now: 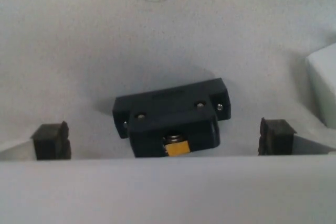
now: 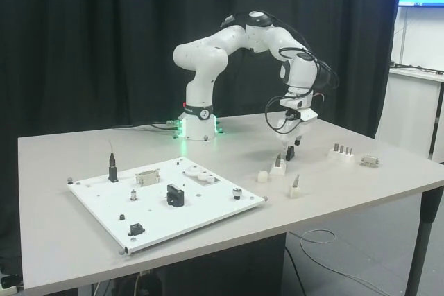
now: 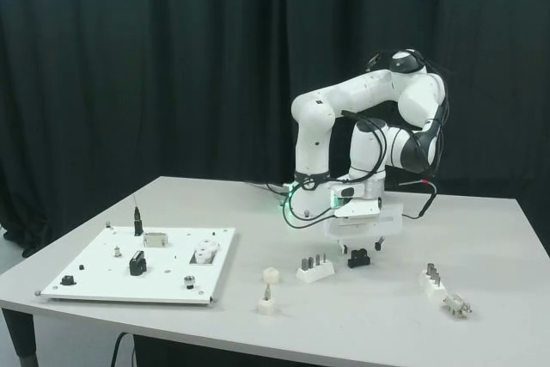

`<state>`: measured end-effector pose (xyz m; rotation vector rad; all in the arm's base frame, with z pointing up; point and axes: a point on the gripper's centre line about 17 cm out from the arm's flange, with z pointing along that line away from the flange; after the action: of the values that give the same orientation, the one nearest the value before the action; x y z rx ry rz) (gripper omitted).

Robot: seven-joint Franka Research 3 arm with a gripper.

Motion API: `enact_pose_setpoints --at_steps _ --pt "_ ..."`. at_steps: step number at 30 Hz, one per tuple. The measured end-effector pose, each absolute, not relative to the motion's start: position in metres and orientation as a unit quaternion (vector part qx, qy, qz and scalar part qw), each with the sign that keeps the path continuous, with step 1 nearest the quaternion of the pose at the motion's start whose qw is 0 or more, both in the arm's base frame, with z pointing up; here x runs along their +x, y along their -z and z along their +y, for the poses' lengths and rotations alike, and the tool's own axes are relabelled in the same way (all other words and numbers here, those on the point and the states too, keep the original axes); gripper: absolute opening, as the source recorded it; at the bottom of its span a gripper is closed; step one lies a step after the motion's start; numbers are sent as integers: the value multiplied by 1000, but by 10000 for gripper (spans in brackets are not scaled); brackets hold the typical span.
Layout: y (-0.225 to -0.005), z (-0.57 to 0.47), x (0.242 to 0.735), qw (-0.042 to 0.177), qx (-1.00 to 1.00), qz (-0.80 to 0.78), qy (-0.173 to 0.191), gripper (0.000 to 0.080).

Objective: Pick D-SUB.

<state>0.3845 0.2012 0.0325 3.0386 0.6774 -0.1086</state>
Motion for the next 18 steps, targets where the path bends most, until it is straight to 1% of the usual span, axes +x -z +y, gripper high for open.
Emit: enact_pose_setpoints --at_steps 9,18 --pt "-31 201 384 11 976 216 35 800" --pt "-29 197 384 14 976 213 35 800"
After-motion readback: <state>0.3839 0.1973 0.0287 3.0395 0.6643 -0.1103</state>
